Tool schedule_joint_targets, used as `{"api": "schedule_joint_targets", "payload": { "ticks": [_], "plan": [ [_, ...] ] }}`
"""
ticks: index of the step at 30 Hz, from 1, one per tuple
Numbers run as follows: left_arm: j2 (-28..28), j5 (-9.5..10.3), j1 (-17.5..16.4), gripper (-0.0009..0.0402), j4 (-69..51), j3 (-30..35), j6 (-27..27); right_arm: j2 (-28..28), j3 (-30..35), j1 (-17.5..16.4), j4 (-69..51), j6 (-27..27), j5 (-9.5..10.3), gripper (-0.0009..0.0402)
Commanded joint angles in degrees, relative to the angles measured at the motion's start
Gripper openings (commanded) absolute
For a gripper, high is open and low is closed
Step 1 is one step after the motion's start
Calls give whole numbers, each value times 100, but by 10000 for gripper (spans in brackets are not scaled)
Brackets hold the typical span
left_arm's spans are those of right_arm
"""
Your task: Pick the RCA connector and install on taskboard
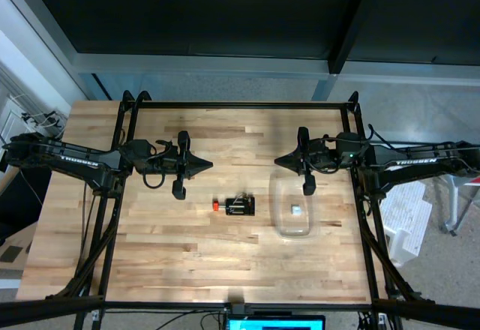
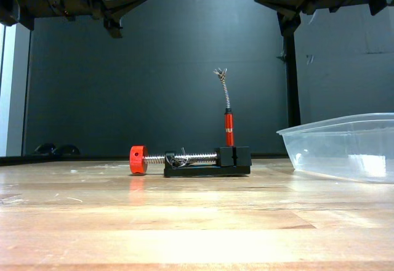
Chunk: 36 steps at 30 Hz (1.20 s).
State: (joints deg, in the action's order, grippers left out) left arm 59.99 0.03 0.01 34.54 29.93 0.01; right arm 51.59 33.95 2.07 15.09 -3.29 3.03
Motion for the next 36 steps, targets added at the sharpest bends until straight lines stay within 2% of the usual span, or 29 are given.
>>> {"api": "schedule_joint_targets", "payload": {
  "ticks": [1, 10, 36],
  "plan": [
    [0, 0, -2, 0, 2, 2, -2, -111, -109, 22, 160, 61, 46, 0],
    [0, 0, 0, 0, 2, 2, 0, -170, -313, 22, 437, 85, 4, 0],
    [0, 0, 0, 0, 2, 2, -2, -157, -315, 20, 498, 103, 0, 0]
  ]
}}
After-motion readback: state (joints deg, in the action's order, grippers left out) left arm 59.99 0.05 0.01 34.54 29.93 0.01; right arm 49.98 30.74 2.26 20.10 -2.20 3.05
